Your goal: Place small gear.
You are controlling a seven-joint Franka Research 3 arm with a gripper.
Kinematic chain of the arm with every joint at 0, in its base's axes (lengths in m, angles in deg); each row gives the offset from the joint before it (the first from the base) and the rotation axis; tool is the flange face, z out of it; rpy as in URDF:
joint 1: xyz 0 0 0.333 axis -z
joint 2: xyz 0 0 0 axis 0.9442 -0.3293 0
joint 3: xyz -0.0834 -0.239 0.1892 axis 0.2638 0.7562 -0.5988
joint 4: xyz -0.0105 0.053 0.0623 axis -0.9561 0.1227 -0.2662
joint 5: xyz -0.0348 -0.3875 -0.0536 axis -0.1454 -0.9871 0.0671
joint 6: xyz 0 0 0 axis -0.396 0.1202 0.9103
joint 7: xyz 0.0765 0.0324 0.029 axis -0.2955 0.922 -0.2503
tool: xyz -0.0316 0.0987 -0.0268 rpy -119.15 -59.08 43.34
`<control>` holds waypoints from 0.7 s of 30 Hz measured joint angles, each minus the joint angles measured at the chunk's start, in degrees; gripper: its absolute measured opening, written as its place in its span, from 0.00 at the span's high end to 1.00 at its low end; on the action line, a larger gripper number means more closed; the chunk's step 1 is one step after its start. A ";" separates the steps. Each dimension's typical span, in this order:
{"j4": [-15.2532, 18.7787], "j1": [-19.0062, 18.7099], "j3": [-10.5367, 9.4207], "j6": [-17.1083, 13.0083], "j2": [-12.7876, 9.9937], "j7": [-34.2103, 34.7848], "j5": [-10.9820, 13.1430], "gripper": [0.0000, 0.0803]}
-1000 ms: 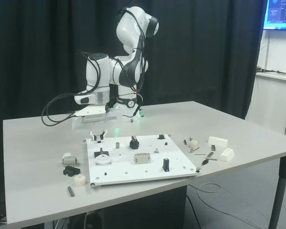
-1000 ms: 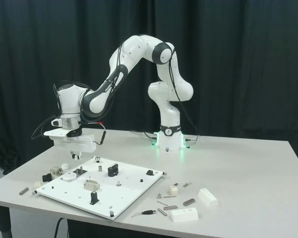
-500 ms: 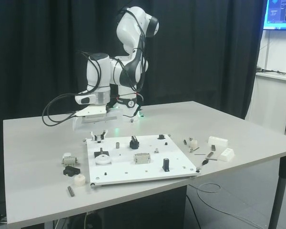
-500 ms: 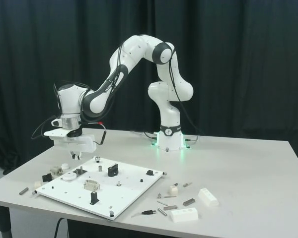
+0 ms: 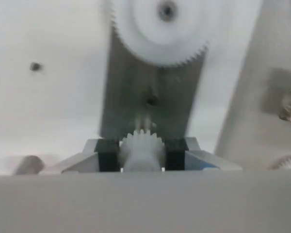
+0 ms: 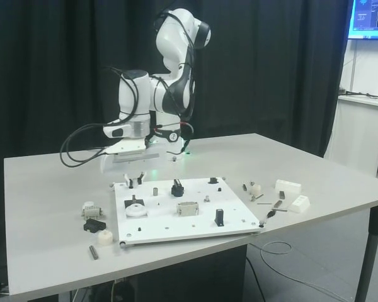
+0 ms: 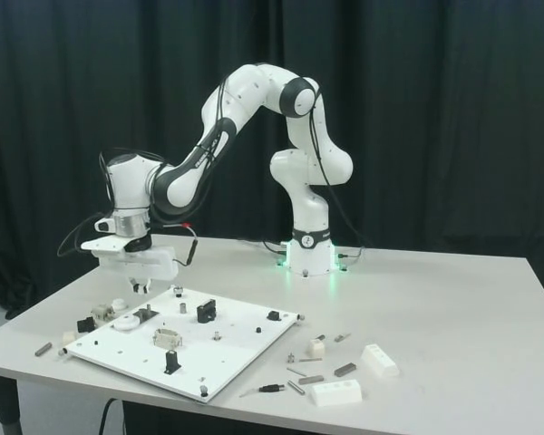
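The gripper point(image 5: 141, 158) is clamped on the small gear point(image 5: 141, 149), a white toothed piece between black pads point(image 5: 108, 154). Beyond it lies a large gear point(image 5: 162, 29) on the smooth white board point(image 5: 48, 97).

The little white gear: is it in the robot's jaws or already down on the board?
In the jaws. The wrist view shows the small gear pinched between the black fingers, above the board.

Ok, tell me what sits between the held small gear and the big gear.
Wrist view: only a bare grey plate with a small hole lies between the small gear and the big gear.
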 joint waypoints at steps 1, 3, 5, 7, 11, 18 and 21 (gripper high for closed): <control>-0.08 -0.13 -0.21 0.18 0.04 0.00 0.07 0.76; -0.26 -0.50 -0.71 0.71 0.17 0.18 0.37 0.76; -0.38 -0.93 -1.29 1.20 0.41 0.50 0.91 0.76; -0.41 -1.53 -1.85 1.75 0.75 1.10 1.46 0.76; -0.42 -3.26 -2.87 3.03 1.54 3.38 2.51 0.76; -0.42 -7.86 -4.40 5.24 2.92 9.42 3.12 0.76; -0.42 -10.24 -5.05 5.84 3.39 12.69 3.14 0.76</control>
